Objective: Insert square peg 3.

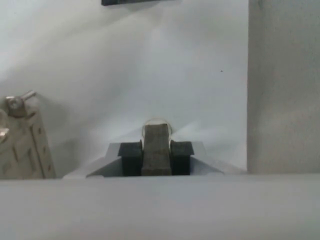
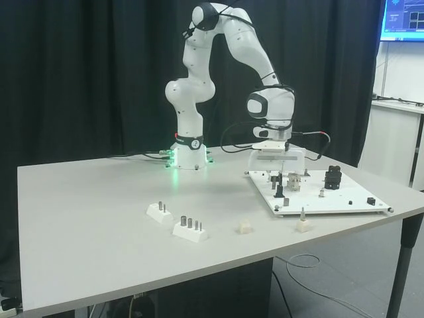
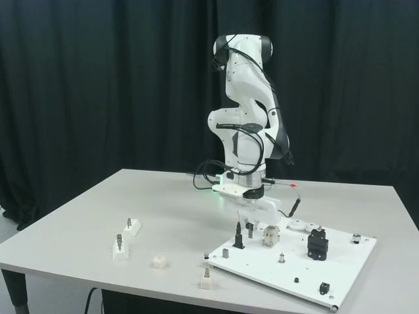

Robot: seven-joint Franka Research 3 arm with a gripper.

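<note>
1. Between the two black fingertips in the wrist view sits the square peg [image 1: 156, 150], gripped on both sides, its end pointing down at the white board [image 1: 150, 70].
2. The claw [image 1: 156, 156] is narrow, closed on the peg; in the first room view the claw [image 2: 277, 177] hangs just above the board's near-arm end, and it shows likewise in the second room view [image 3: 250, 230].
3. On the board [image 2: 344, 199], in the first room view, small upright fixtures stand right below the claw; a black block [image 2: 331, 179] stands at 3 o'clock from them.
4. On the grey bench [image 2: 86, 199], at 8 o'clock from the board in that view, two white peg holders [image 2: 190, 229] stand with pegs upright, well apart from the claw.
5. Two small white blocks [image 2: 244, 226] lie near the board's front edge.
6. The arm's base [image 2: 189, 156] shows green light.
</note>
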